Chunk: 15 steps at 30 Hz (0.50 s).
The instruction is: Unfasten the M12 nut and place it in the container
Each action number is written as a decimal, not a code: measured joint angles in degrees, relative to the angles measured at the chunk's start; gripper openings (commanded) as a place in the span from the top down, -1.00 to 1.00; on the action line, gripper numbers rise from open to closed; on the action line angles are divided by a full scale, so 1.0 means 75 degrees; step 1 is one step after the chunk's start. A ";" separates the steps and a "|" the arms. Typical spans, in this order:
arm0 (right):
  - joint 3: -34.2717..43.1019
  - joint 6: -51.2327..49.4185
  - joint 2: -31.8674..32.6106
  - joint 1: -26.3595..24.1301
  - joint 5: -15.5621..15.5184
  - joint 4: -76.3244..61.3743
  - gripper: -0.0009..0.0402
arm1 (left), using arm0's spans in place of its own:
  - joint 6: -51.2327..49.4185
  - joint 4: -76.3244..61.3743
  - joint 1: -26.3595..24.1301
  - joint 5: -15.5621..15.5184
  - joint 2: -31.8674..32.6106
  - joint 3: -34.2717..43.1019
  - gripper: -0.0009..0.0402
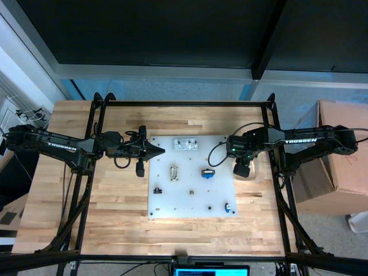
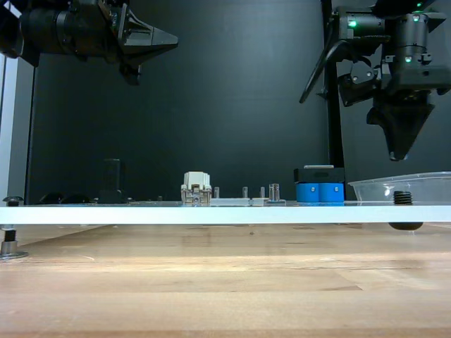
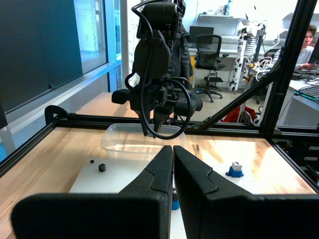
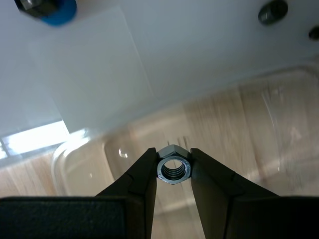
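Observation:
The small silver M12 nut [image 4: 173, 170] sits between the fingers of my right gripper [image 4: 173, 154], which touch it on both sides. That gripper [image 1: 242, 171] hangs pointing down over the clear container [image 4: 75, 149] just off the board's right edge, its tips [image 2: 399, 156] a little above the container's rim [image 2: 373, 184]. The black ribbed stud [image 2: 402, 198] stands bare on the white board [image 1: 172, 201]. My left gripper [image 1: 158, 151] hovers high over the board's far left edge, fingers [image 3: 159, 164] shut on nothing.
On the board stand a blue block [image 1: 207, 172], a beige connector [image 1: 174, 174], a silver fitting [image 1: 186, 144] and a small blue part [image 1: 227, 207]. A black frame [image 1: 184, 104] rings the wooden table. A cardboard box [image 1: 342, 155] sits beyond the right arm.

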 measured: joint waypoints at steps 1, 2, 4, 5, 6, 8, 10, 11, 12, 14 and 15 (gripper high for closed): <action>0.0000 0.0000 0.0047 0.0000 0.0000 0.0073 0.56 | 0.0000 0.0000 0.0000 0.0003 0.0000 0.0000 0.96; -0.0003 -0.0003 0.0099 0.0000 0.0000 0.0137 0.50 | -0.0003 0.0000 0.0000 0.0000 0.0000 0.0003 0.96; -0.0003 -0.0006 0.0213 0.0000 0.0000 0.0318 0.38 | 0.0000 0.0000 0.0000 0.0000 0.0000 0.0003 0.96; -0.0009 -0.0006 0.0274 0.0000 0.0000 0.0449 0.32 | -0.0003 0.0003 0.0000 0.0003 0.0000 0.0000 0.96; -0.0012 -0.0006 0.0344 0.0000 0.0000 0.0565 0.26 | -0.0003 0.0000 0.0000 0.0000 0.0000 0.0000 0.96; -0.0015 -0.0009 0.0513 0.0000 0.0000 0.0761 0.13 | 0.0000 0.0000 0.0000 0.0000 0.0000 0.0003 0.96; -0.0015 -0.0009 0.0682 0.0000 0.0000 0.0959 -0.02 | 0.0000 0.0000 0.0000 0.0000 0.0000 0.0003 0.96; -0.0015 -0.0012 0.0764 0.0000 0.0000 0.1032 -0.09 | 0.0000 0.0000 0.0000 0.0000 0.0000 0.0000 0.96; -0.0015 -0.0009 0.0845 0.0000 0.0000 0.1113 -0.17 | 0.0000 0.0000 0.0000 0.0000 0.0000 0.0000 0.96; -0.0015 -0.0017 0.1008 0.0000 0.0000 0.1265 -0.32 | 0.0000 0.0000 0.0000 0.0000 0.0000 0.0003 0.96; -0.0015 -0.0026 0.1090 0.0000 0.0000 0.1346 -0.39 | -0.0003 0.0000 0.0000 0.0000 0.0000 0.0003 0.96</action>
